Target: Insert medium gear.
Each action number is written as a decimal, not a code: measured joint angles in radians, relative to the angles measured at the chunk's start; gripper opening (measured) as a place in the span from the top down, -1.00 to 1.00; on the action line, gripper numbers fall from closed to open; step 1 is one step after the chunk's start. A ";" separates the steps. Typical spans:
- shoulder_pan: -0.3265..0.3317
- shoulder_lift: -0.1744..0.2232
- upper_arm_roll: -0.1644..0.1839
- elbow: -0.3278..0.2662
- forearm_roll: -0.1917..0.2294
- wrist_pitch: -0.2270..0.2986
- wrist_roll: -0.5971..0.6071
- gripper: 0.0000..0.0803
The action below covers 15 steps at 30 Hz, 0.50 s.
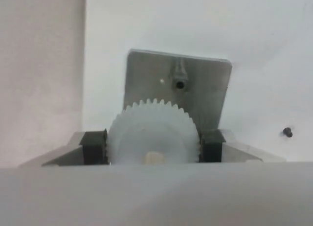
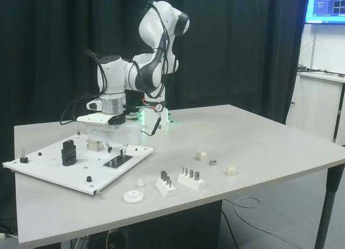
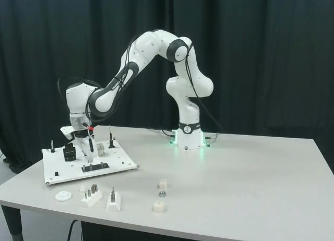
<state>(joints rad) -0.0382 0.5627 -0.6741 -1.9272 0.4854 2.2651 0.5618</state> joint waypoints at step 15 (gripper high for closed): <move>0.013 -0.005 0.003 -0.074 0.052 0.108 -0.059 0.01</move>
